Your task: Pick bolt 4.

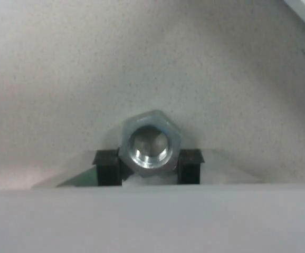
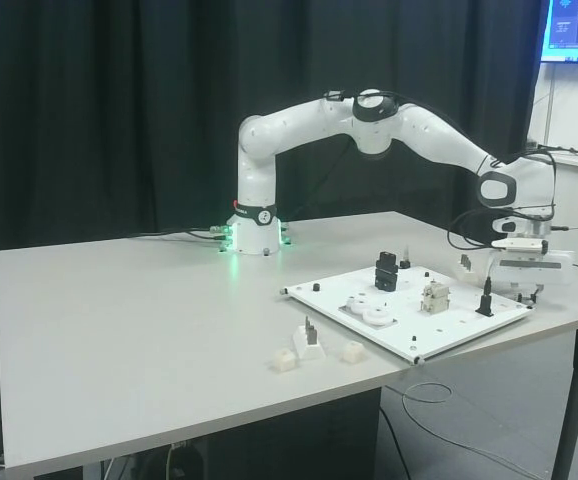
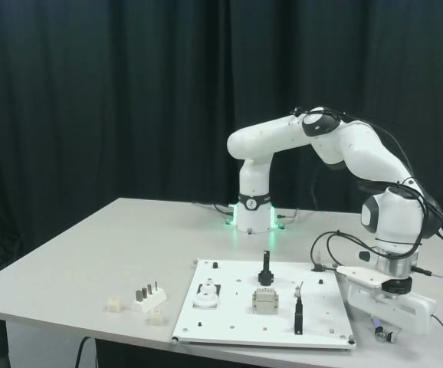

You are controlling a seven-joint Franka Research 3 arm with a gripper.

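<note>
You have the grey metal hex-headed bolt (image 1: 151, 146) pinched between the two black fingertips (image 1: 108, 167) of the hand (image 1: 148, 168); it sits clamped there, head-on to the wrist camera, above the grey speckled table (image 1: 78, 79). In the room views the hand (image 3: 382, 318) hangs low beside the white assembly board (image 3: 229, 322), close to the table's edge, and the bolt itself is too small to make out. Judge the bolt stiff, hard and fairly light, with smooth flats that could slip or twist; hold it across opposite flats of the head, squarely. The table is flat and matt, a black curtain (image 2: 119, 100) hangs behind, and the arm's base glows green (image 2: 231, 232).
</note>
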